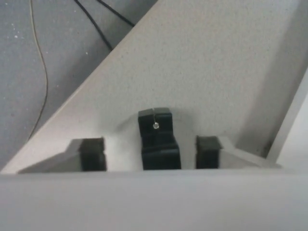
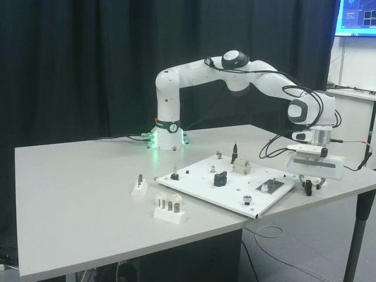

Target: Pick D-SUB.

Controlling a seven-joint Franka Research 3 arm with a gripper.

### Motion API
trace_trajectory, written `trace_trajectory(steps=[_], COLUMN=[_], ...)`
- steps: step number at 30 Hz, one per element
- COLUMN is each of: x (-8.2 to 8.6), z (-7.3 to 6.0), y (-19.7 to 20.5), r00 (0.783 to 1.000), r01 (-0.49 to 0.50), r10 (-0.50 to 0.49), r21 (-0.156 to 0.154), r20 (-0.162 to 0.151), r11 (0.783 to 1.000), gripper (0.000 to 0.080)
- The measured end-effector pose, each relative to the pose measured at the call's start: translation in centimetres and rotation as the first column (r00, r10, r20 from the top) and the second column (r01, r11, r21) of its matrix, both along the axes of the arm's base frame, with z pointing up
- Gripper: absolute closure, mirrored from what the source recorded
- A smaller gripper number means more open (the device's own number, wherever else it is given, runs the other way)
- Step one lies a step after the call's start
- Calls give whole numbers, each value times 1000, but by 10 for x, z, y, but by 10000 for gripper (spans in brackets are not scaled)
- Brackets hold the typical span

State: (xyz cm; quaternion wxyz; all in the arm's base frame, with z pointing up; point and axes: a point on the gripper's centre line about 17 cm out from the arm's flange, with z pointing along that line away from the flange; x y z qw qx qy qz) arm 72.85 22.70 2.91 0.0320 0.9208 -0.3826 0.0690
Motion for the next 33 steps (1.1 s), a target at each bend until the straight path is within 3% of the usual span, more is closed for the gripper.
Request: trace_trajectory(steps=[1,2,6,7,15,16,20,33], x=[0,1,1,1,5,5,10,19], z=[0,-1,-3,-3,-3,-3,2,33], y=[0,-1,-3,-3,-6,-7,-9,-10], r00=[1000,1000,1000,1000,1000,1000,999,998], r01=[2,3,11,13,20,20,21,22], r10=[-2,-3,-11,-13,-20,-20,-21,-23], r21=[1,2,7,9,11,11,8,22], r20=[1,3,5,7,21,23,39,61], r11=[1000,1000,1000,1000,1000,1000,1000,1000], gripper=[214,378,378,564,564,648,648,648])
